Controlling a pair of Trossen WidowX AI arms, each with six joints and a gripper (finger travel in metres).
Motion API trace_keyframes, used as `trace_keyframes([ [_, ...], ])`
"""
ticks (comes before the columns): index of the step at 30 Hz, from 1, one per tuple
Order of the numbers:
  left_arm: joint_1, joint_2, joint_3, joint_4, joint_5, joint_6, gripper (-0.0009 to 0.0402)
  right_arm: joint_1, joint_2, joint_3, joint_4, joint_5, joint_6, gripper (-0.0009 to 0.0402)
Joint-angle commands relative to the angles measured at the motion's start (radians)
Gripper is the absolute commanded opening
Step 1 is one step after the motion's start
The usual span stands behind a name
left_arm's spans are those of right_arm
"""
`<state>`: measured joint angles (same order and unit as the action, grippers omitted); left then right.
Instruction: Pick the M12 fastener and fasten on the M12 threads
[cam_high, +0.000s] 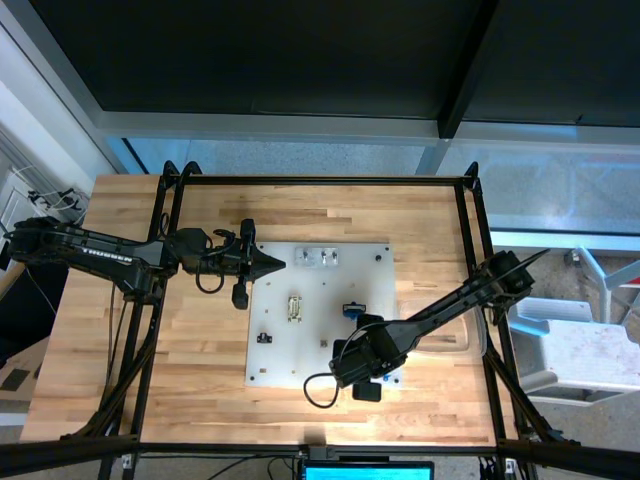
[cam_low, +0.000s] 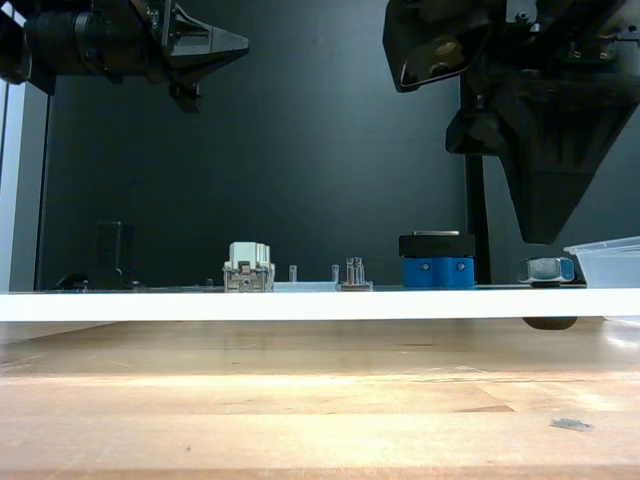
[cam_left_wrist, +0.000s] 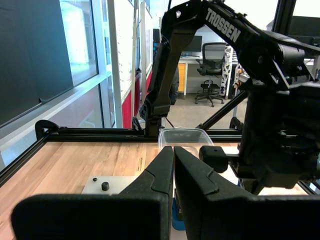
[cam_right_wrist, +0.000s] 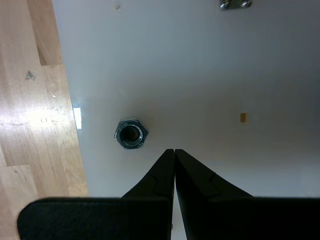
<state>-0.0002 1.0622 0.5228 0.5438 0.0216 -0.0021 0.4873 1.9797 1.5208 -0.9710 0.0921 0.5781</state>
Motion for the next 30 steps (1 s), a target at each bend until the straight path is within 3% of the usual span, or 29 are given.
trace_keyframes([
  [1,0.000,0.000,0.000,0.000,0.000,0.000,0.0000,0.000,0.014,-0.001,0.024,0.002,0.020,0.0000],
  [4,0.000,0.000,0.000,0.000,0.000,0.000,0.0000,0.000,0.019,-0.001,0.040,-0.011,0.021,0.0000],
  [6,0.000,0.000,0.000,0.000,0.000,0.000,0.0000,0.000,0.019,-0.001,0.042,-0.047,0.021,0.0000],
  [12,0.000,0.000,0.000,0.000,0.000,0.000,0.0000,0.000,0.010,0.002,0.045,-0.297,0.018,0.0000],
  [14,0.000,0.000,0.000,0.000,0.000,0.000,0.0000,-0.001,0.003,0.002,0.034,-0.322,0.016,0.0000],
  [19,0.000,0.000,0.000,0.000,0.000,0.000,0.0000,-0.001,-0.009,0.002,0.012,-0.316,0.016,0.0000],
  [22,0.000,0.000,0.000,0.000,0.000,0.000,0.0000,-0.001,-0.011,0.002,0.008,-0.275,0.016,0.0000],
  [25,0.000,0.000,0.000,0.000,0.000,0.000,0.0000,0.000,-0.013,0.002,-0.006,-0.197,0.015,0.0000],
  [28,0.000,0.000,0.000,0.000,0.000,0.000,0.0000,-0.002,-0.011,-0.003,-0.019,-0.073,0.022,0.0000],
  [30,0.000,0.000,0.000,0.000,0.000,0.000,0.0000,-0.003,-0.006,-0.006,-0.012,-0.039,0.029,0.0000],
])
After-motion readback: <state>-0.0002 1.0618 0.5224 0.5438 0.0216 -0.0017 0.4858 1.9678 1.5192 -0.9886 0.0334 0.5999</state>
